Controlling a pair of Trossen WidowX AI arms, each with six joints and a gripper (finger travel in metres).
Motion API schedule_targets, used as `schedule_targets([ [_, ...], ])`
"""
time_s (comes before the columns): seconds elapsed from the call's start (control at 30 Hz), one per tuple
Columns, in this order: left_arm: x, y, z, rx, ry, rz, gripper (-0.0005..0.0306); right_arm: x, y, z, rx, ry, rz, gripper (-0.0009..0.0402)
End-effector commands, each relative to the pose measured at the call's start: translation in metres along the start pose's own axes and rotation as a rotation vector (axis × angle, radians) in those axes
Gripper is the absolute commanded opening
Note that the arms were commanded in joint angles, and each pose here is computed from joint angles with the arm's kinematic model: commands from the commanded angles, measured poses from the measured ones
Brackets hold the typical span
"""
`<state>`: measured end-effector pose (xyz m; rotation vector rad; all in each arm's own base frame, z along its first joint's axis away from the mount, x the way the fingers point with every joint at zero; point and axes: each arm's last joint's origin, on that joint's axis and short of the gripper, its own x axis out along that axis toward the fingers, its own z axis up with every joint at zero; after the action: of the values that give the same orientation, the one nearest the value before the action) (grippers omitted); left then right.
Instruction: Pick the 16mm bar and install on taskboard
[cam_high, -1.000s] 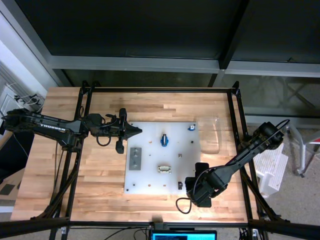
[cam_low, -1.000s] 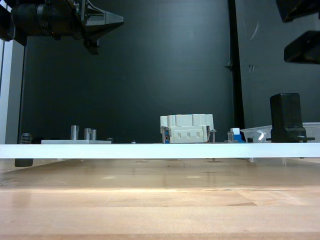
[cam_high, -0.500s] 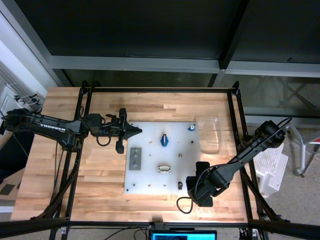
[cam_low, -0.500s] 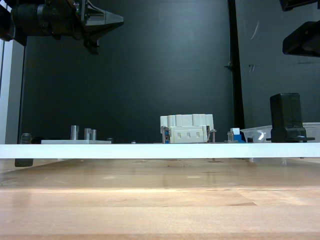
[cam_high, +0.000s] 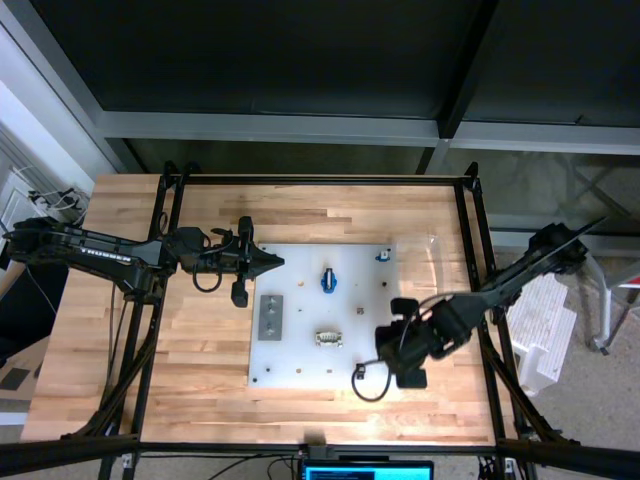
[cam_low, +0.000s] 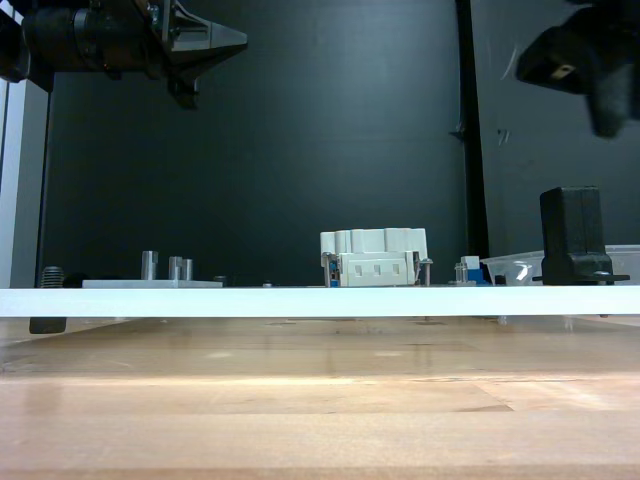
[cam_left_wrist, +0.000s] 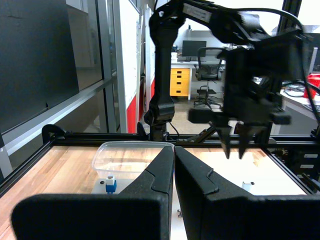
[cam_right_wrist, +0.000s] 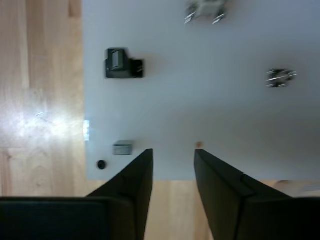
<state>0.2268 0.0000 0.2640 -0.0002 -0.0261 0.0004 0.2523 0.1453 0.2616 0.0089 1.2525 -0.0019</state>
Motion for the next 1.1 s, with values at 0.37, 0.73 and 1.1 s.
schedule_targets([
  [0.37, 0.0, 0.0, 0.0, 0.0, 0.0, 0.0, 0.0, -0.037, -0.082, 0.016, -0.013, -0.235, -0.032, 0.0003],
  [0.73, 0.0, 0.0, 0.0, 0.0, 0.0, 0.0, 0.0, -0.057, -0.131, 0.026, -0.023, -0.398, -0.058, 0.0],
  [1.1, 0.0, 0.0, 0.0, 0.0, 0.0, 0.0, 0.0, -0.07, -0.146, 0.028, -0.037, -0.646, -0.014, 0.0],
])
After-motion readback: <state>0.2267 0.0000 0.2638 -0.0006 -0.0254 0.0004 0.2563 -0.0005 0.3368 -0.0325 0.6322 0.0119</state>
